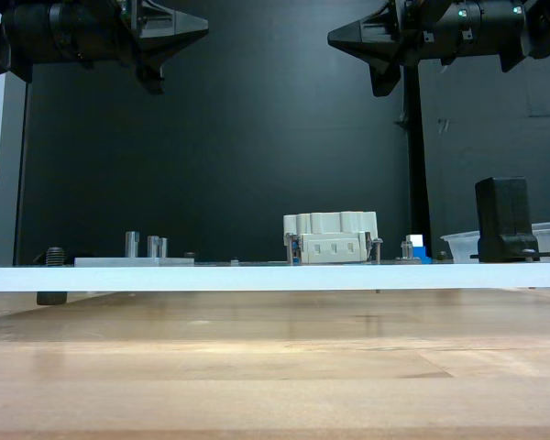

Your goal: Pick the 16mm bar and install on taskboard

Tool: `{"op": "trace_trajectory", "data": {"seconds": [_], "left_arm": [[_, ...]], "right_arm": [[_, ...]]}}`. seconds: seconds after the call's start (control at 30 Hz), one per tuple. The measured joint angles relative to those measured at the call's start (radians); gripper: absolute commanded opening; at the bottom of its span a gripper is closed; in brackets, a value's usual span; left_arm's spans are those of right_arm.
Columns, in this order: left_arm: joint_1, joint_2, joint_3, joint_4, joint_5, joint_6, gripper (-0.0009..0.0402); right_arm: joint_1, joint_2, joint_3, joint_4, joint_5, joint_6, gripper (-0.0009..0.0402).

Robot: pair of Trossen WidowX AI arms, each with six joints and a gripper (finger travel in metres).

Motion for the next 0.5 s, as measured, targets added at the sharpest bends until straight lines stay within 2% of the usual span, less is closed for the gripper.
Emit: {"op": "trace_trajectory", "data": {"seconds": [0.5], "left_arm": [[0.000, 0.000, 0.000, 0.000, 0.000, 0.000, 0.0000]], "right_arm": [[0.000, 0.000, 0.000, 0.001, 0.000, 0.008, 0.0000]]}}
